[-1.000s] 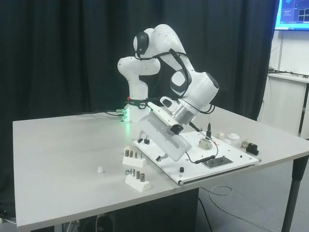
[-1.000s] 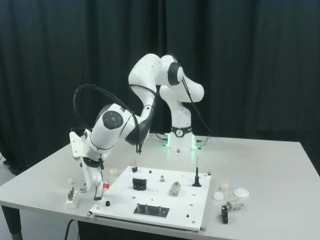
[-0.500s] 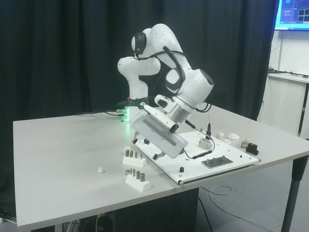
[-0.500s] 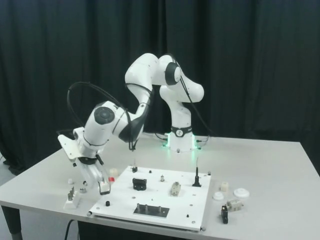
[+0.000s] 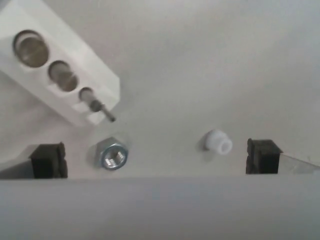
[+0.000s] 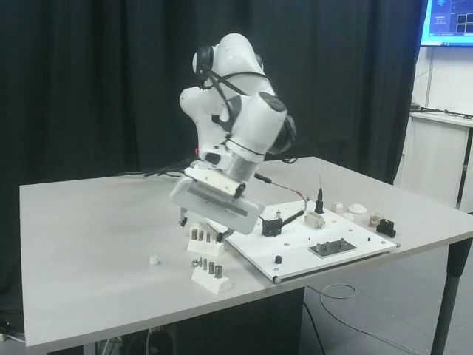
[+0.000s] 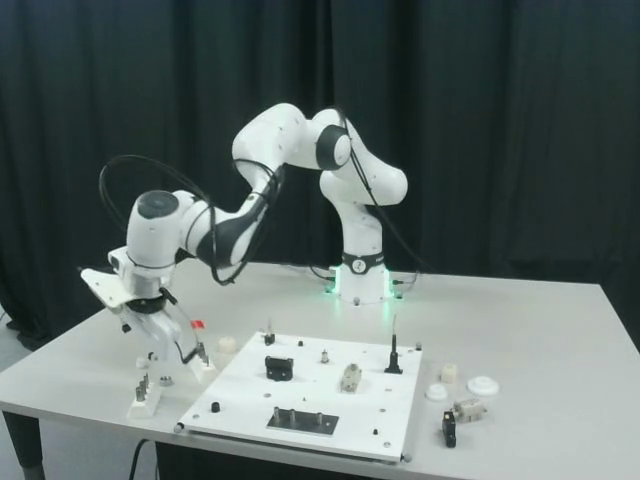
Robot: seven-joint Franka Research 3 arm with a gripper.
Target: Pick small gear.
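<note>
Between open pincer [image 5: 155, 160] fingertips, small gear [image 5: 218, 141], nut [image 5: 112, 154]

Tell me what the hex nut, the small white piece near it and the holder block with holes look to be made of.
Hex nut: likely metal, shiny grey with bright glints on its threads. Small white piece: probably plastic, matte, smooth, no glints. Holder block: seemingly white plastic, dull and flat-faced; the pins in its holes look like grey metal.

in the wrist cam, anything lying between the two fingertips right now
Yes. In the wrist view a metal nut and the small white gear lie on the grey table between the open hand's fingertips.
</note>
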